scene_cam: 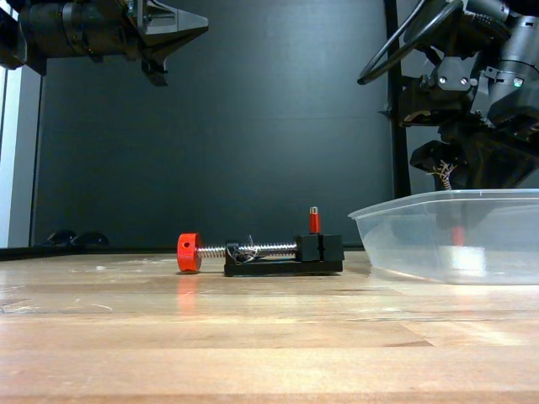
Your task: Pick the RCA connector and install on taskboard
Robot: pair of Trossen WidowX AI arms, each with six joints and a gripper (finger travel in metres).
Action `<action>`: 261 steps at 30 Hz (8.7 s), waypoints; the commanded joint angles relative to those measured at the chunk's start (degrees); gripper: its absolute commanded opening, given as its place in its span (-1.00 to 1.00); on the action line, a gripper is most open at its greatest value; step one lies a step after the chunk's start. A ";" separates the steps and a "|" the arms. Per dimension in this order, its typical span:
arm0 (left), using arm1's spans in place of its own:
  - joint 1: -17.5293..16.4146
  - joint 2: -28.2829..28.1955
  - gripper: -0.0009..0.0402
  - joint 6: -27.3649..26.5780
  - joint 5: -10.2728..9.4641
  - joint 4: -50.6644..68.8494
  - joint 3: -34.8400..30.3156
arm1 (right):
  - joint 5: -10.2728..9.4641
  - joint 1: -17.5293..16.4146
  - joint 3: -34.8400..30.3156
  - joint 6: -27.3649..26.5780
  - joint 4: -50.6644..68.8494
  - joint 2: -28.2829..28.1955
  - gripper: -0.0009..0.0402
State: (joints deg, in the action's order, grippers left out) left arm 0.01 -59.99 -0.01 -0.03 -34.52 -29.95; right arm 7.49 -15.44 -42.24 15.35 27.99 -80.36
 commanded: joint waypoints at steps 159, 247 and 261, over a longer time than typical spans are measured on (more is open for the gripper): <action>0.00 -0.02 -0.96 0.02 0.00 -0.02 0.00 | 0.00 5.18 -35.91 -4.13 11.39 -24.15 -0.95; -0.02 -0.02 -0.96 0.02 0.00 -0.02 0.00 | 0.00 5.33 -30.10 -7.58 14.49 -9.16 -0.20; -0.02 -0.02 -0.96 0.00 0.00 -0.02 0.00 | -0.02 6.16 -14.73 -10.29 -8.74 8.37 -0.96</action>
State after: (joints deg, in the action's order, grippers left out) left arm 0.01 -59.99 -0.01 -0.05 -34.54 -29.93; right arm 7.44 -9.45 -58.46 5.30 21.34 -73.47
